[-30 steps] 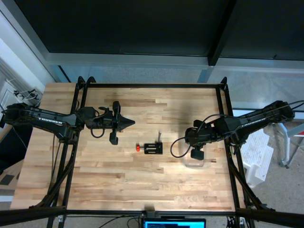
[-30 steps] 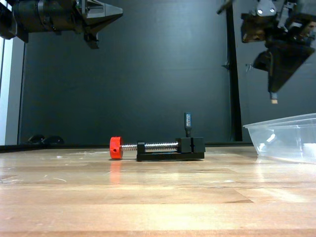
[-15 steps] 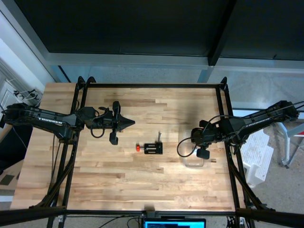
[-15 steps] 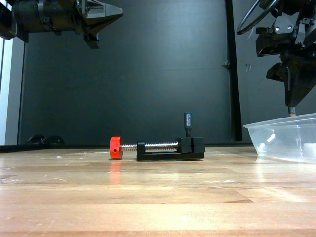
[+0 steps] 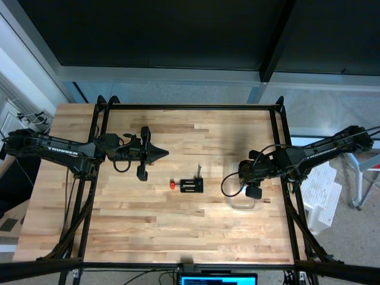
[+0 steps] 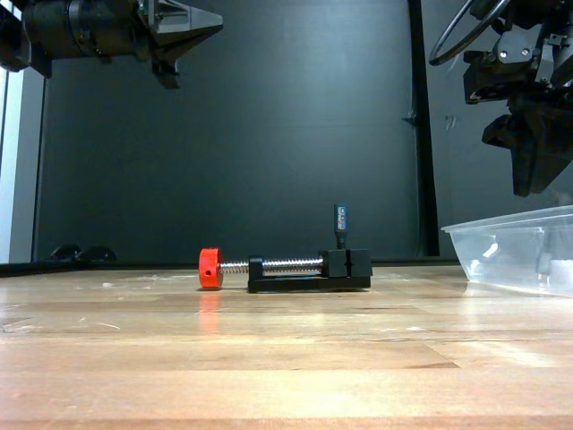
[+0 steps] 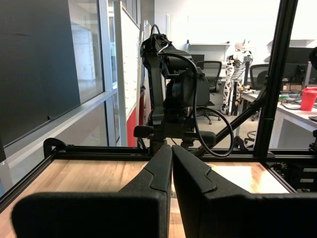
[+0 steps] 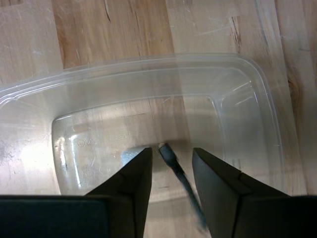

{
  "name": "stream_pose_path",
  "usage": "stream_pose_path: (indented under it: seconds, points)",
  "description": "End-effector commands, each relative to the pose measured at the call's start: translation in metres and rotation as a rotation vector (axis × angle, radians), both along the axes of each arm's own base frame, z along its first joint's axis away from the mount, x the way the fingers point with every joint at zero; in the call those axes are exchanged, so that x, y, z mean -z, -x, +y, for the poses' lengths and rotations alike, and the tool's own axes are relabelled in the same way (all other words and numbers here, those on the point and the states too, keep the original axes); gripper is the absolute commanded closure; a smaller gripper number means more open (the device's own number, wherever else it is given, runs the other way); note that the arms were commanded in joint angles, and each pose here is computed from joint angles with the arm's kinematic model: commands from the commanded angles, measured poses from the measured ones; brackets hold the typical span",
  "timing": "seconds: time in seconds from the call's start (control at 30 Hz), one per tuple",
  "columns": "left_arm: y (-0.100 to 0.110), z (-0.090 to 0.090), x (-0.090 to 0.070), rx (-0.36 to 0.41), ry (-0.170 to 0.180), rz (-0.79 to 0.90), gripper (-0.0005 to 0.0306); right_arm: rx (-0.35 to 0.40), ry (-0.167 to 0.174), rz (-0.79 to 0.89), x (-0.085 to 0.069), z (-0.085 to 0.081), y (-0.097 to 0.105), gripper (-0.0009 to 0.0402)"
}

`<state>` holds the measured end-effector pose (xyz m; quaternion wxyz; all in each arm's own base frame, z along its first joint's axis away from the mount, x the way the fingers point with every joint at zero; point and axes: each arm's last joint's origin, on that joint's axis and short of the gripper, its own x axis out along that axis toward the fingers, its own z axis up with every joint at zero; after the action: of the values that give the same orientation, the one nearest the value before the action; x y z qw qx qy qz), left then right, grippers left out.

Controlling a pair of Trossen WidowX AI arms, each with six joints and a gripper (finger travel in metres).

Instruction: Remove the USB-C connector from taskboard and place in the container

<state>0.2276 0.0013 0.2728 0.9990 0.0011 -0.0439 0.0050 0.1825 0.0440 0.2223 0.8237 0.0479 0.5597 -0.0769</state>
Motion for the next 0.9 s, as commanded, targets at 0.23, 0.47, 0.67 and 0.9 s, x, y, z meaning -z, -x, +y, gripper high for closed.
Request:
stream_pose_path:
  seconds: [0.23,0.47,0.67,0.9]
  points:
    - [0.000,0.000,0.000,0.000,0.000,0.000,0.0300,-0.001,-0.001,-0.004,-0.001,0.000,-0.001,0.0255]
    - [0.000,0.000,0.000,0.000,0.000,0.000,0.0300,-0.027,-0.011,-0.086,-0.026,0.002,-0.009,0.0254]
    - [0.000,0.000,0.000,0.000,0.000,0.000,0.0300,-0.116,0.013,-0.269,-0.060,0.002,-0.020,0.0254]
    - [0.000,0.000,0.000,0.000,0.000,0.000,0.0300,-0.130,0.053,-0.513,-0.084,-0.012,-0.030,0.0261]
